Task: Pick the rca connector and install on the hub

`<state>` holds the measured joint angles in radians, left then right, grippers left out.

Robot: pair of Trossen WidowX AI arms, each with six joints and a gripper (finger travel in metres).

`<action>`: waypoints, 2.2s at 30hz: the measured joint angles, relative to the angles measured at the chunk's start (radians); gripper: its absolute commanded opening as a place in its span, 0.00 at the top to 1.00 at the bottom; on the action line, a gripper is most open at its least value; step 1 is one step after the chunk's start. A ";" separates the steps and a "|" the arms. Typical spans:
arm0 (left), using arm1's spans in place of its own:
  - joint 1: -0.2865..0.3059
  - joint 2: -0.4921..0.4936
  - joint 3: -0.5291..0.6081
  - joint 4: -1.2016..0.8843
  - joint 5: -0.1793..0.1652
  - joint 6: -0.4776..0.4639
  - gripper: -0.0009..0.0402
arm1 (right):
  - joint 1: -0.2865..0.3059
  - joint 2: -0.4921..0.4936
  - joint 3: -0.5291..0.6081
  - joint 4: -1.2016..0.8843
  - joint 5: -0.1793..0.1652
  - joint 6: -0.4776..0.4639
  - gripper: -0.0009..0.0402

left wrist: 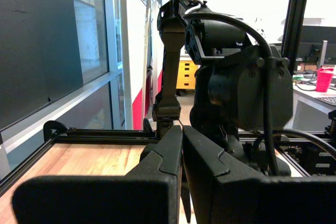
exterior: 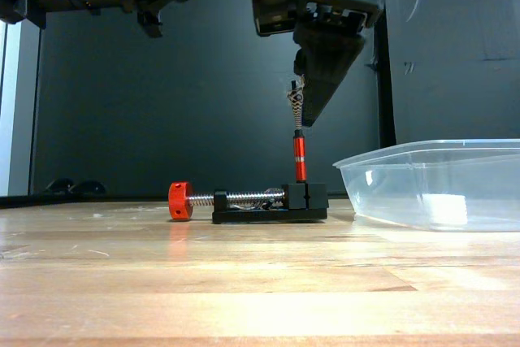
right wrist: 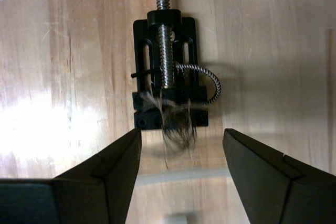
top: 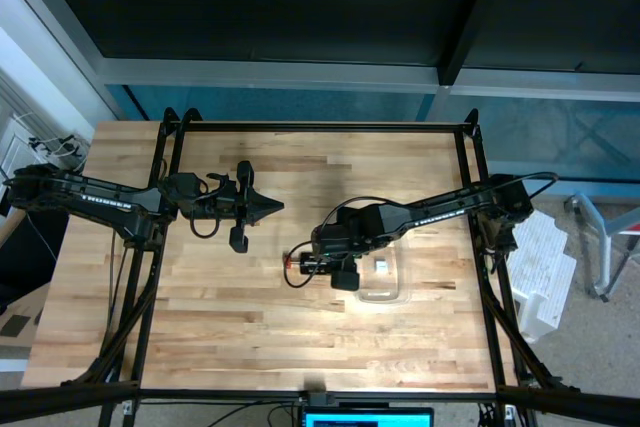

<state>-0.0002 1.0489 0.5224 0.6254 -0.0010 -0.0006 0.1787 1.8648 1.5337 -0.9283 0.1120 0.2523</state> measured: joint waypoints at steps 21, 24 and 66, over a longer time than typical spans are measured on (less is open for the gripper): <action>0.000 0.000 0.000 0.000 0.000 0.000 0.98 | 0.014 -0.186 -0.237 0.134 0.001 0.000 0.48; 0.000 0.000 0.000 0.000 0.000 0.000 0.98 | 0.016 -0.193 -0.238 0.135 0.001 -0.001 0.50; 0.000 0.000 0.000 0.000 0.000 0.000 0.98 | -0.165 -0.843 -0.883 1.295 0.000 -0.218 0.98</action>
<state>-0.0002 1.0489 0.5228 0.6250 -0.0013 -0.0002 0.0139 1.0222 0.6502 0.3664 0.1123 0.0345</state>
